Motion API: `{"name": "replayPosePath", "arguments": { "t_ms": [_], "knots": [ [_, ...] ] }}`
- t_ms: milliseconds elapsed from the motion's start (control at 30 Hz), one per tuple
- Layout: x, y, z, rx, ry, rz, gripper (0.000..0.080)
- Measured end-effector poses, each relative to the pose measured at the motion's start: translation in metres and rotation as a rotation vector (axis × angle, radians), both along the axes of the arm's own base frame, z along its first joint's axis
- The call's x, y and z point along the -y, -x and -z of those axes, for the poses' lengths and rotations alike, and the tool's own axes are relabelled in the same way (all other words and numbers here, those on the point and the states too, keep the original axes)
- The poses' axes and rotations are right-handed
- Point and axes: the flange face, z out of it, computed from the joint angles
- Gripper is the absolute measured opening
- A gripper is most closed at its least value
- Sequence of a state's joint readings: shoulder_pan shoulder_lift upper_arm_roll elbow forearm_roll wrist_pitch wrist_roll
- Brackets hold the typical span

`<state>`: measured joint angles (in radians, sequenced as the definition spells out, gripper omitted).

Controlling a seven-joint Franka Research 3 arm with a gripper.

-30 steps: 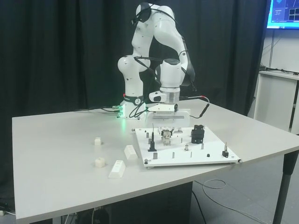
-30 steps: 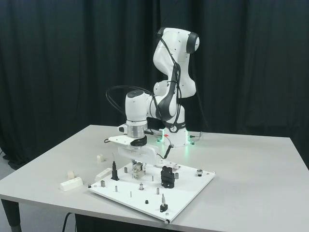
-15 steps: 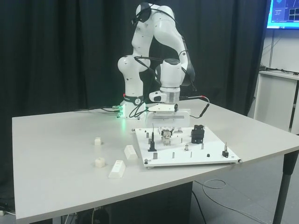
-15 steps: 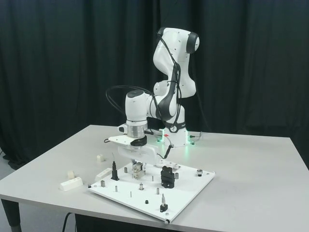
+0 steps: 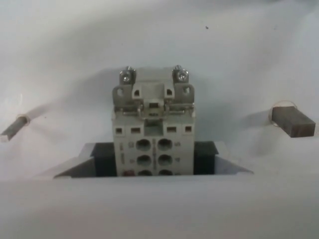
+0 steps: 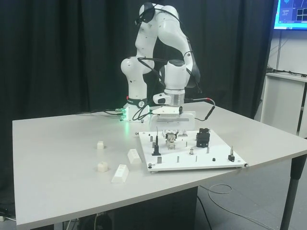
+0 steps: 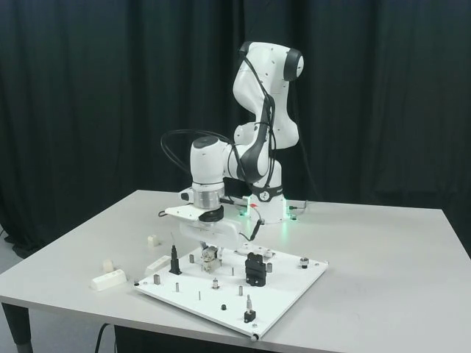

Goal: Remove waterproof.

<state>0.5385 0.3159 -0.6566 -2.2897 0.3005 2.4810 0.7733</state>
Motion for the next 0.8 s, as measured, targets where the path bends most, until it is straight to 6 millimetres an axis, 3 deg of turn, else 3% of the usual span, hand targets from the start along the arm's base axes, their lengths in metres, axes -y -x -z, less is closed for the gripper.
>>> {"name": "replayPosePath", "arguments": {
  "t_ms": [200,800],
  "knots": [
    [0.001,-0.001,-0.005,-0.001,-0.002,-0.007,0.0314],
    [0.009,-0.026,-0.064,-0.005,-0.015,-0.048,0.0314]
  ]
}}
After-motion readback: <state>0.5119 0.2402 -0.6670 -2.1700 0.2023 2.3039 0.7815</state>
